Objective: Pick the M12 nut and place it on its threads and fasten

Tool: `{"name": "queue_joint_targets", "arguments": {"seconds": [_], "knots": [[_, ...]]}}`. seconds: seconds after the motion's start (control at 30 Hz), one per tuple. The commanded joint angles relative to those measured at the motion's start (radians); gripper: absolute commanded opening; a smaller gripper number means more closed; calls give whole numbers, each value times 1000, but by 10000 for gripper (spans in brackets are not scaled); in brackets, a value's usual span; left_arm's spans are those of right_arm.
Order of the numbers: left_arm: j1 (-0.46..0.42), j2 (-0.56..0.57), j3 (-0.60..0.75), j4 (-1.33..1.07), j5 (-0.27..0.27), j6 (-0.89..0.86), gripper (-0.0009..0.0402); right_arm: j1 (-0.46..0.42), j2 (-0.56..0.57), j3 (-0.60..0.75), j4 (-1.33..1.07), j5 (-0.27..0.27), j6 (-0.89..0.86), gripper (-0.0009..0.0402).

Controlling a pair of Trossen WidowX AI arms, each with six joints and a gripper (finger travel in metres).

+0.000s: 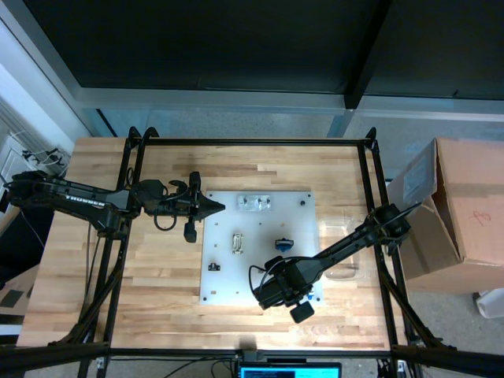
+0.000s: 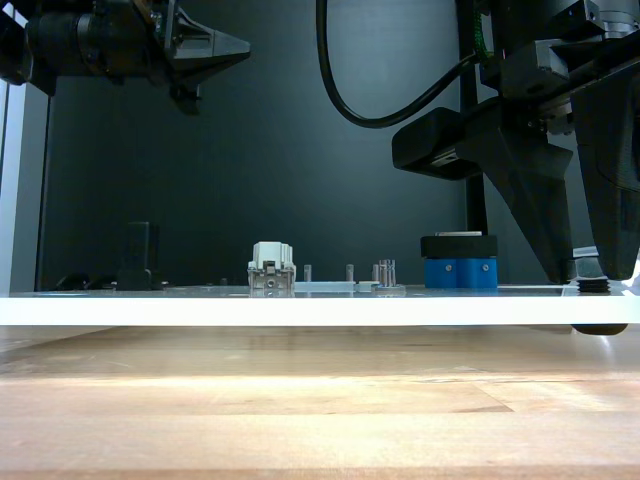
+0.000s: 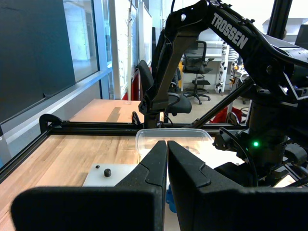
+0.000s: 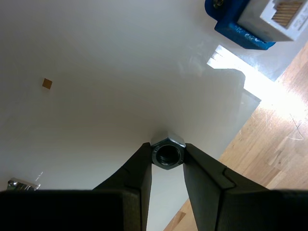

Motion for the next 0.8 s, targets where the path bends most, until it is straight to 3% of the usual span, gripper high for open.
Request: {"name": "queue_joint_targets", "arguments": {"seconds": [0.03, 0.5, 0.8], "knots": [[0, 0, 0, 0, 0, 0, 0, 1, 0, 1, 8, -6, -2, 0], [0, 0, 0, 0, 0, 0, 0, 2, 0, 1, 17, -8, -19, 5], [0, 0, 0, 0, 0, 0, 0, 2, 0, 1, 17, -10, -21, 81]]}}
